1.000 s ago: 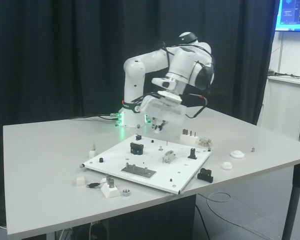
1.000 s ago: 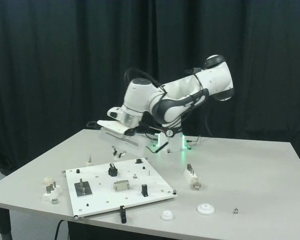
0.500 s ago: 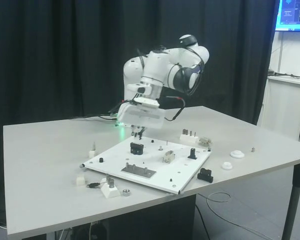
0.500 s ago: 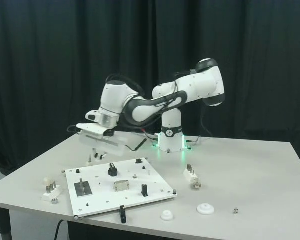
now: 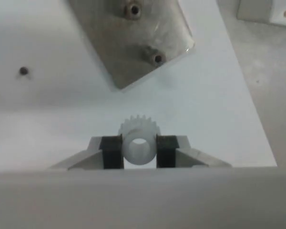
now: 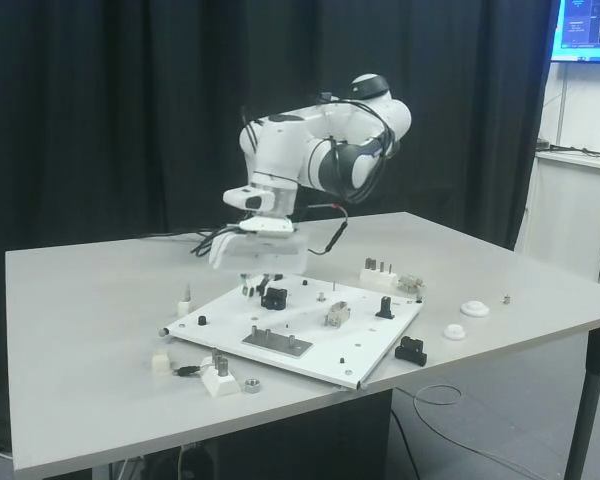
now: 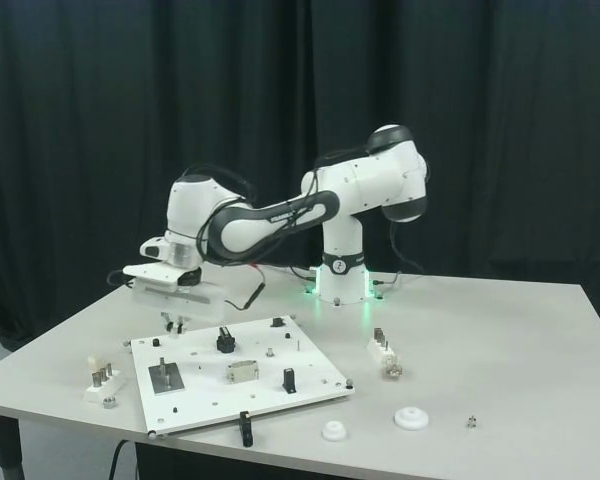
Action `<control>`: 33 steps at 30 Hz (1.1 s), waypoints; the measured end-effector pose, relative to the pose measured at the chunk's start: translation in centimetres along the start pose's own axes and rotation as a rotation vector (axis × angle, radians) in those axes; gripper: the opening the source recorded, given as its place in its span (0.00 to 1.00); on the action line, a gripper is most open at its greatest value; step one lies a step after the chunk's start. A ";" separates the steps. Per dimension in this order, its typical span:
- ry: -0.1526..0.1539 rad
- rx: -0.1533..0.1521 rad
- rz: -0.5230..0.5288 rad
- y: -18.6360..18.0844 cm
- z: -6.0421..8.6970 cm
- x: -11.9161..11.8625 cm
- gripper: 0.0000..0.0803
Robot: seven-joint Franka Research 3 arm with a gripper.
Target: Insert small gear.
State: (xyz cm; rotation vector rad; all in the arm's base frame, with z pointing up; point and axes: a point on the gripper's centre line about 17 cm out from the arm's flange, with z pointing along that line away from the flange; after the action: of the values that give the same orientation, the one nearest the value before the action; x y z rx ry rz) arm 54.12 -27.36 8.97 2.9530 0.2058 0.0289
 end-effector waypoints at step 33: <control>-0.016 0.157 0.015 1.7 2.9 3.7 0.18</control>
State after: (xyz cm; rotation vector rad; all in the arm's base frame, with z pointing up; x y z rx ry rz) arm 58.09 -29.03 6.47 3.1096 0.1923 -0.0098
